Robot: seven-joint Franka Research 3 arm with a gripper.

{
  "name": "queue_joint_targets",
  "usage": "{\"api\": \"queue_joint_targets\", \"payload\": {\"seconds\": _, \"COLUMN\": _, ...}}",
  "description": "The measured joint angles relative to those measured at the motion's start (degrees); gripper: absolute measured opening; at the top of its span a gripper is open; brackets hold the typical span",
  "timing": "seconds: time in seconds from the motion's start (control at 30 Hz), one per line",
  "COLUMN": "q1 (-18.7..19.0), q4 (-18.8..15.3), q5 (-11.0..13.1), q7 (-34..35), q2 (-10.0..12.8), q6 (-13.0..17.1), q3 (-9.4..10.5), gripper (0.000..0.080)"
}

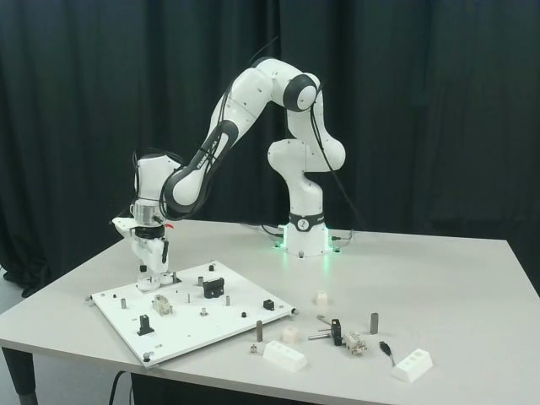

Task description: Remove large gear.

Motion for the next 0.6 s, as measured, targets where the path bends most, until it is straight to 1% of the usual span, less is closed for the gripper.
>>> {"api": "queue_joint_targets", "payload": {"seconds": 0.27, "q1": -1.85, "q4": 0.89, "q5": 0.71, "q7": 0.11, "q2": 0.92, "q6": -0.40, "q3": 1.69, "gripper": 0.0800}}
{"api": "queue_joint_targets", "payload": {"seconds": 0.4, "q1": -2.60, "q4": 1.59, "q5": 0.71, "q7": 0.41, "q2": 1.32, "q6": -1.56, "q3": 2.18, "gripper": 0.0800}}
{"api": "queue_joint_targets", "payload": {"seconds": 0.6, "q1": -3.25, "q4": 2.95, "q5": 0.71, "q7": 0.62, "q2": 2.22, "q6": -3.61, "q3": 2.24, "gripper": 0.0800}}
